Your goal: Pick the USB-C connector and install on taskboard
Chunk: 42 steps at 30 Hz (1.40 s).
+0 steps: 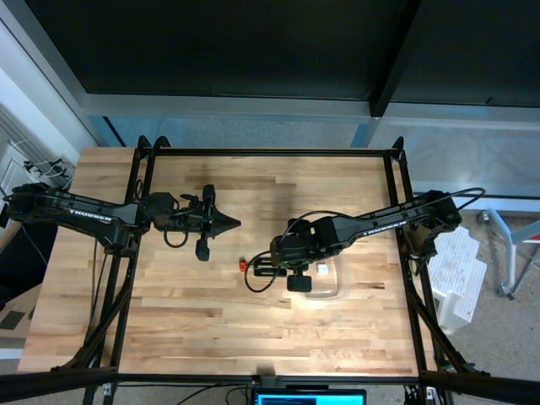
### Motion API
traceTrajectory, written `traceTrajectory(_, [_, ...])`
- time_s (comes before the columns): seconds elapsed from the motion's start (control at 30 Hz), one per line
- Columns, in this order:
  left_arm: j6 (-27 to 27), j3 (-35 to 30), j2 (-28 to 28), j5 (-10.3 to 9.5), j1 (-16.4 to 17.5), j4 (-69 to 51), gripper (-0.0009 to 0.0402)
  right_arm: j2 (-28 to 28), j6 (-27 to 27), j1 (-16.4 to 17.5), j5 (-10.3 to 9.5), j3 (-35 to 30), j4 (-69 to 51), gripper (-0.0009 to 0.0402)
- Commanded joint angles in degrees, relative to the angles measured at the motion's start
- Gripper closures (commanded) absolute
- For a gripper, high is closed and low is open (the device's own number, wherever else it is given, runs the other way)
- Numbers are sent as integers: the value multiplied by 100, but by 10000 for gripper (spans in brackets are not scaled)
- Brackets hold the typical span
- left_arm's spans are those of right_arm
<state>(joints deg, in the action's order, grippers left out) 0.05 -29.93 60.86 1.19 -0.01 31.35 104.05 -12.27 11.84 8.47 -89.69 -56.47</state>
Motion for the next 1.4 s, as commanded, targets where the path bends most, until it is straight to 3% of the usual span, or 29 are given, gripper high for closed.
traceTrajectory(0.03, [-2,-2,0,0,2,0,393,96,52,-39,-7,-114,-33,393])
traceTrajectory(1.4, [-2,-2,0,0,0,0,393,345,-48,-81,50,-177,94,393])
